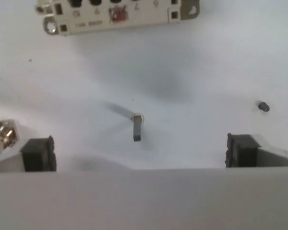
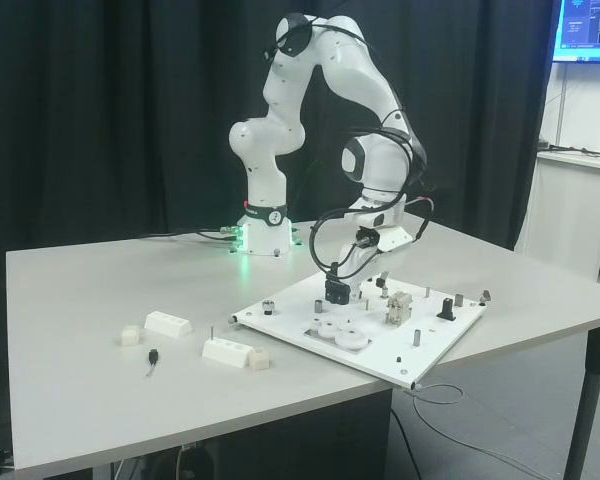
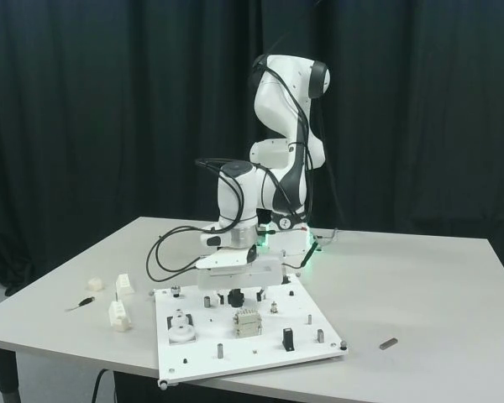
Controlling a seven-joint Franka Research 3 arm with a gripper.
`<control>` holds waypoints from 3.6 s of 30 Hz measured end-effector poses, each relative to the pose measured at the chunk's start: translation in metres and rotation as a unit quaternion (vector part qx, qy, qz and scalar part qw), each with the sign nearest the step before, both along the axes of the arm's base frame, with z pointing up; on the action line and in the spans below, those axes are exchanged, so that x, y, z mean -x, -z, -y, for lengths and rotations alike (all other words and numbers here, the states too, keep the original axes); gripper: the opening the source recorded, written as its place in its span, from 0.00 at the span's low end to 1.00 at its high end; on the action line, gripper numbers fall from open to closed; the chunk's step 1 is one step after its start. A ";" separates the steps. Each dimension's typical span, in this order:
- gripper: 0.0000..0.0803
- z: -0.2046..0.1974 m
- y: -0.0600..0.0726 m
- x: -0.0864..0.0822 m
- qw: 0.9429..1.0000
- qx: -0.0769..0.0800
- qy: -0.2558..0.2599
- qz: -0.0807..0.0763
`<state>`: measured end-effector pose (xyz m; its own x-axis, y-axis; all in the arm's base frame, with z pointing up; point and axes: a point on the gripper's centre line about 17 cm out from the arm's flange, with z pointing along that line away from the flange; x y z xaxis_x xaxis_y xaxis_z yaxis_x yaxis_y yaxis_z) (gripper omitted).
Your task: Pick round peg 1.
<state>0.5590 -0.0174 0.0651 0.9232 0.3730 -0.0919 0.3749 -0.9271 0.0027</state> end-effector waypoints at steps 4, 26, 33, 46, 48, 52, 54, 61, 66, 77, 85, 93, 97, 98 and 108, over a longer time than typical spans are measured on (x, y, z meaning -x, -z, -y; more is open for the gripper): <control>0.98 0.000 -0.003 0.001 1.000 -0.001 0.000 -0.001; 1.00 -0.001 -0.016 -0.003 1.000 -0.006 0.001 0.005; 1.00 0.001 -0.021 -0.005 1.000 -0.006 0.002 0.009; 1.00 0.003 -0.024 -0.007 1.000 -0.006 0.004 0.010; 1.00 0.003 -0.024 -0.007 1.000 -0.006 0.003 0.011; 1.00 0.003 -0.025 -0.007 1.000 -0.007 0.002 0.010; 1.00 0.003 -0.026 -0.007 1.000 -0.007 0.002 0.009; 1.00 0.005 -0.029 -0.009 1.000 -0.006 -0.007 0.010; 1.00 0.014 -0.035 -0.013 0.999 0.003 -0.031 0.011; 1.00 0.061 -0.057 -0.023 0.993 0.017 -0.118 0.009; 1.00 0.119 -0.075 -0.022 0.991 0.035 -0.127 0.000; 1.00 0.188 -0.087 -0.010 0.991 0.058 -0.123 -0.010; 1.00 0.222 -0.091 -0.001 0.991 0.070 -0.116 -0.015; 1.00 0.230 -0.092 0.001 0.991 0.073 -0.115 -0.016; 1.00 0.287 -0.084 0.014 0.989 0.082 -0.123 -0.013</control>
<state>0.5447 -0.3046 0.1494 0.8027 0.5646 -0.1922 0.5914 -0.7951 0.1340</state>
